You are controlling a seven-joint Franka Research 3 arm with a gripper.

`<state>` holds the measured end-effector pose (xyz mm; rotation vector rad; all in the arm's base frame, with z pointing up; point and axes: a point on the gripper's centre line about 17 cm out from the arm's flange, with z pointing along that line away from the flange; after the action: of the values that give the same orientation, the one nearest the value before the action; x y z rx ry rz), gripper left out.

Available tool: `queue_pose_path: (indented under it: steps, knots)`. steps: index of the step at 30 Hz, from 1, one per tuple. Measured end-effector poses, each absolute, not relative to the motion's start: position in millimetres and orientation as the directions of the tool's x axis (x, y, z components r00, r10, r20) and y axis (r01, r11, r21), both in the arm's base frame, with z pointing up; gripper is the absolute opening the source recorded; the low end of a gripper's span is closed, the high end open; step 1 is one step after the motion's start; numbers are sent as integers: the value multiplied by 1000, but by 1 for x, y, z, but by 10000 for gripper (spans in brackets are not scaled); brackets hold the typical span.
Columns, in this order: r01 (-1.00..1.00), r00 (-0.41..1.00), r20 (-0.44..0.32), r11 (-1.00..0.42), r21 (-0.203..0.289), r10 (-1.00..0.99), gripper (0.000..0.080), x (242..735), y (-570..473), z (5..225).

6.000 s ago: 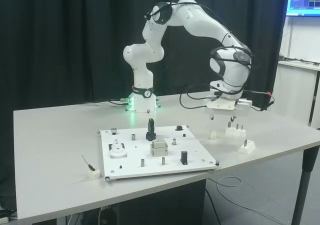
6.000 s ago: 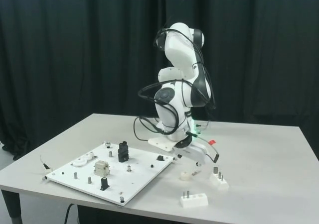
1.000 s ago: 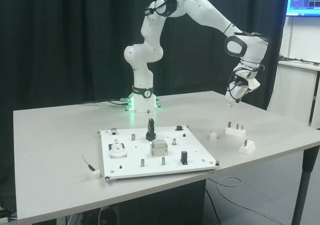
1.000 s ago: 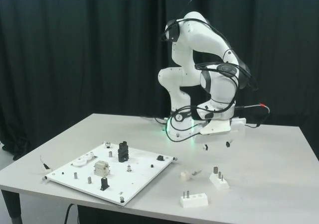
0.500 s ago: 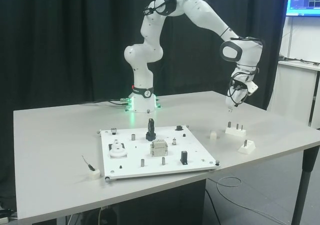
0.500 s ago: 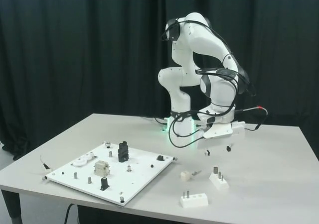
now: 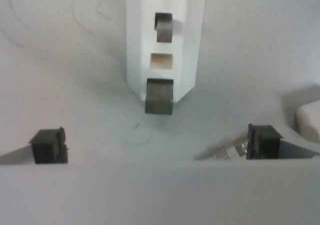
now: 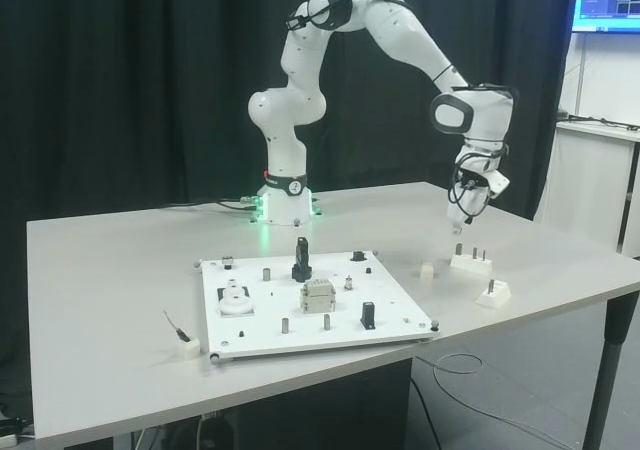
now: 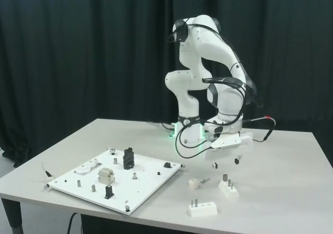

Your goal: Pick square peg 4.

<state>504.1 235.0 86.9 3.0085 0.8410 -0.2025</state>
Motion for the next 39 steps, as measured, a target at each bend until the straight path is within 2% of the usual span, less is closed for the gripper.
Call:
queue_pose_path:
  steps: [21,39]
  knots:
    - [562,827,-35,-827,2,561,800,508,234,51]
    - [569,822,-12,-822,3,569,800,510,237,22]
